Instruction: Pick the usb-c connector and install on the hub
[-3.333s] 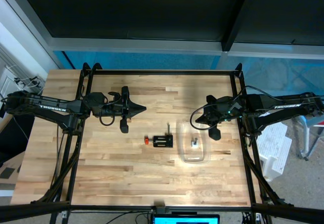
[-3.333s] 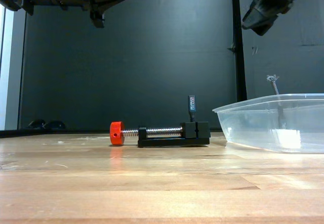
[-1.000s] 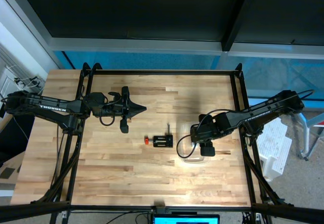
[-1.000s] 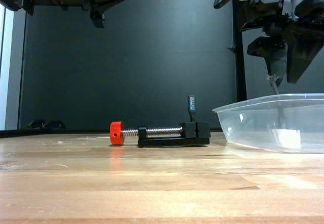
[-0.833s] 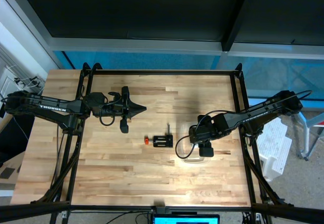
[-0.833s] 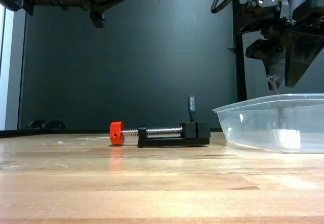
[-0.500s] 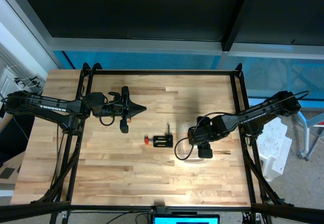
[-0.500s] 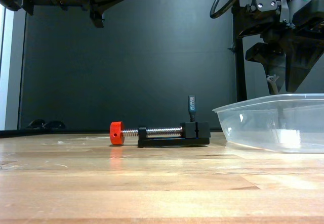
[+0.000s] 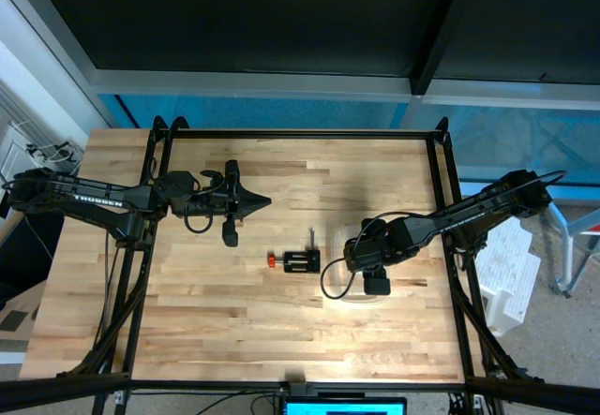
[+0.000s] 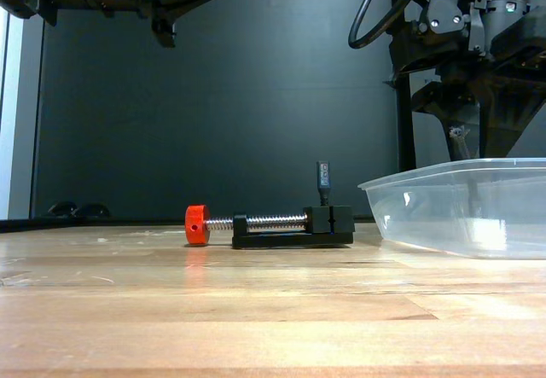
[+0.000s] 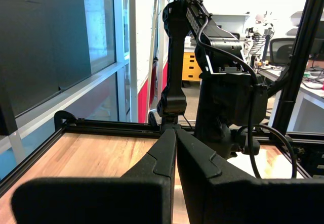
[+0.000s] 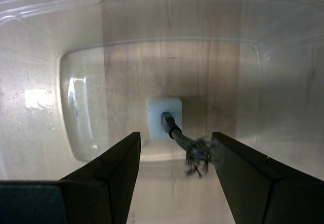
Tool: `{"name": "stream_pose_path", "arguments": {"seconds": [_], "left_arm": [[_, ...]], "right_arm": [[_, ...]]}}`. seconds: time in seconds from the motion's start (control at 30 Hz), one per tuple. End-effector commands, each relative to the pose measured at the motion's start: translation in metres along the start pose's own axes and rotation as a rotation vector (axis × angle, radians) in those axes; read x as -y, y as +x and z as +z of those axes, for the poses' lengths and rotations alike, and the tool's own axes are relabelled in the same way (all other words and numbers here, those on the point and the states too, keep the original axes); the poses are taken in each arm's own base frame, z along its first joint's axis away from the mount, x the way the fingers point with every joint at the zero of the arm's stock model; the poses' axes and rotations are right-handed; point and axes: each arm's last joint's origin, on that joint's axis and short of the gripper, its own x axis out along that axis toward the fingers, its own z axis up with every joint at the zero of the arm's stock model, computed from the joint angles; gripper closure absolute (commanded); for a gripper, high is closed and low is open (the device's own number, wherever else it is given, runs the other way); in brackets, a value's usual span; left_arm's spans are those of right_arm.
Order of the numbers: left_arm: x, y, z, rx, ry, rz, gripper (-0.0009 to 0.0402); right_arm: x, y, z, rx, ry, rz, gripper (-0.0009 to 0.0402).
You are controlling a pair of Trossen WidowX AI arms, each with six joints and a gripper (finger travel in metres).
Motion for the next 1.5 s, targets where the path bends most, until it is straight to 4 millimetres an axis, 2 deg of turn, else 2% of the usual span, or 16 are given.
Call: {"name": "stream_pose_path", "arguments": {"seconds": [0.03,0.73,1.1,1.5], "left_arm": [[0.000,0.000,0.000,0.000,0.000,0.000,0.0393],[0.000,0.000,0.000,0.000,0.000,0.000,0.0393],[0.000,0.000,0.000,0.000,0.000,0.000,0.0393],[0.000,0.000,0.000,0.000,0.000,0.000,0.0393]], "right_arm": [[0.000,0.002,0.000,0.008,0.001,0.002,0.0201],[-0.003,0.025,-0.004,0.017,0.001,0.006,0.0202],[-0.003,0.025,-0.004,0.018,0.001,0.006,0.0282],[-0.003,0.025,-0.004,0.017,-0.001,0.005,0.0342]]}}
